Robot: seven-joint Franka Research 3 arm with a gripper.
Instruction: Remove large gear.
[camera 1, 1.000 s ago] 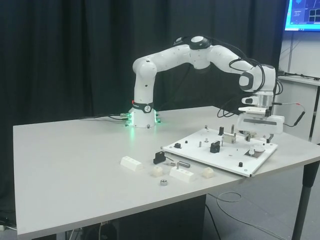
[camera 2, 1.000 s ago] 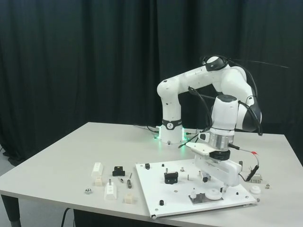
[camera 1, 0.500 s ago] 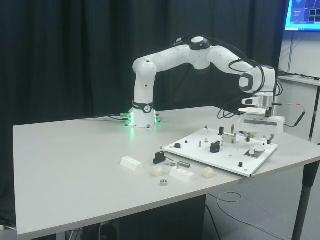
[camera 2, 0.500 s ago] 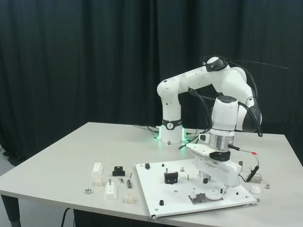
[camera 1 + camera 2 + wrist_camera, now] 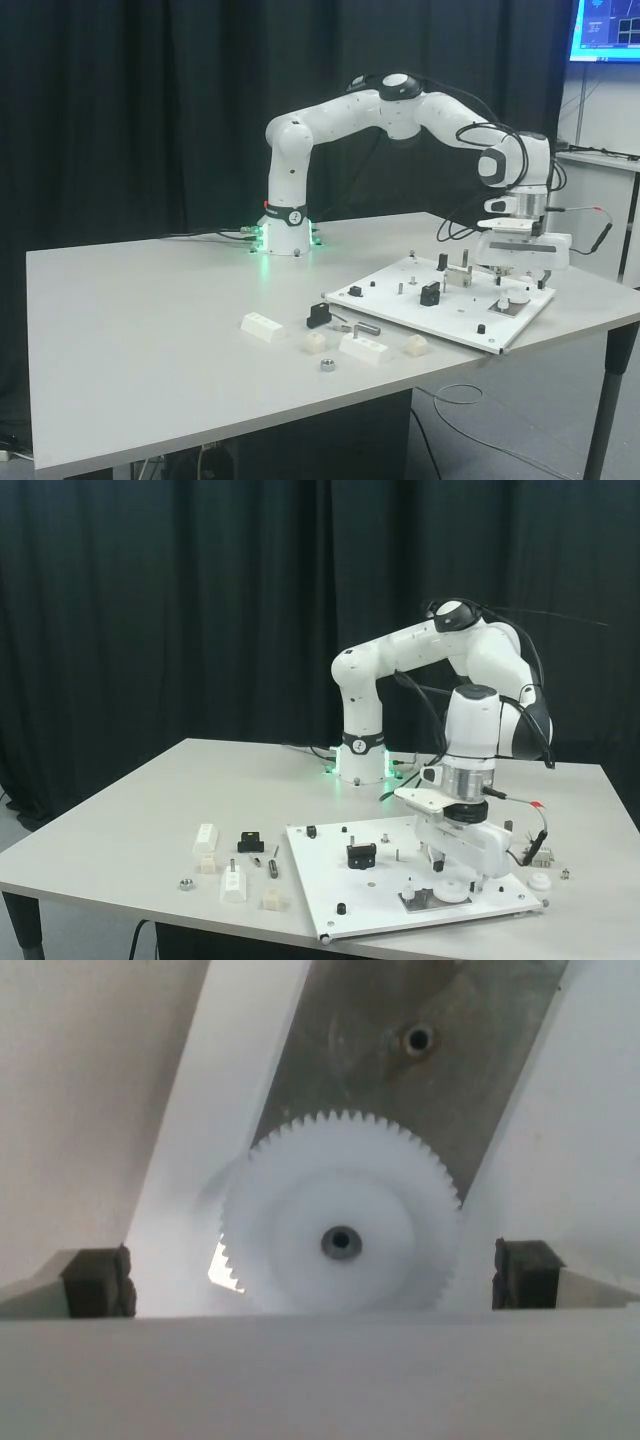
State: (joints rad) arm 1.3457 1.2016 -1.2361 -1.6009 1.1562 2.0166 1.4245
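Large gear (image 5: 340,1230) sits on its peg over the grey plate (image 5: 440,1070), at the white board's (image 5: 380,895) far corner — its near rim is cut off by the gripper (image 5: 310,1280) body. Fingers (image 5: 97,1282) spread wide, flanking the gear, clear of its teeth.

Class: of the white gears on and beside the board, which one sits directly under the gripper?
The large gear on the grey plate, framed between the gripper fingers.

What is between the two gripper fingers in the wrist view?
The large gear lies between the two black finger pads, which stand apart from its teeth on either side. It sits on the grey plate. The wrist view shows this.
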